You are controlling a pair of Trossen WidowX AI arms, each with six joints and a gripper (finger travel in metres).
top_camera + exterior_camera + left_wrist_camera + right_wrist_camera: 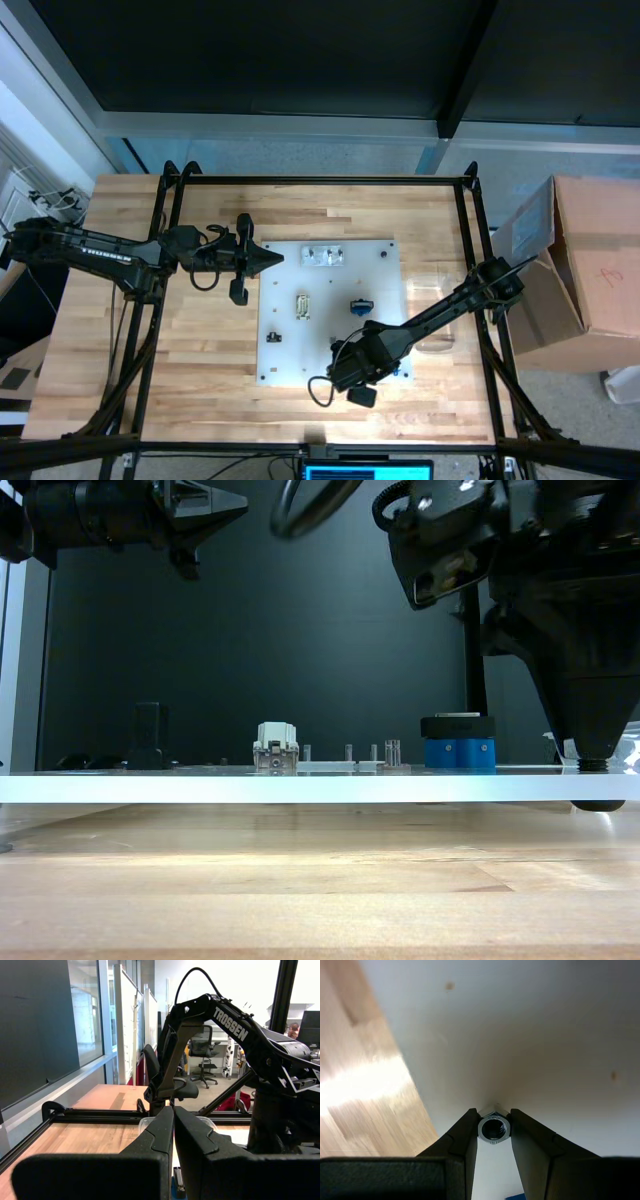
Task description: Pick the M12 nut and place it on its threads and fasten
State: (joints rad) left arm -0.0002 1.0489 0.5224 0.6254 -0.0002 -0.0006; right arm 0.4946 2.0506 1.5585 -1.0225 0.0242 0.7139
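At the board's (pixel 300 350) near right edge, the right gripper (pixel 493 1112) pinches the nut (pixel 493 1129) across its flats at the stud (pixel 595 765), seating indeterminate; light, stiff, slick steel, judged best held so; the left gripper (pixel 272 258), pressed together, hangs over its far left edge.

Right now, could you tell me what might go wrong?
The right tool, low over the board's near right edge, pinches the nut by its fingertips alone: it might slip or tilt and cross-thread. Whether it sits on its stud, I cannot tell. The left tool, shut, hovers over the board's far left.
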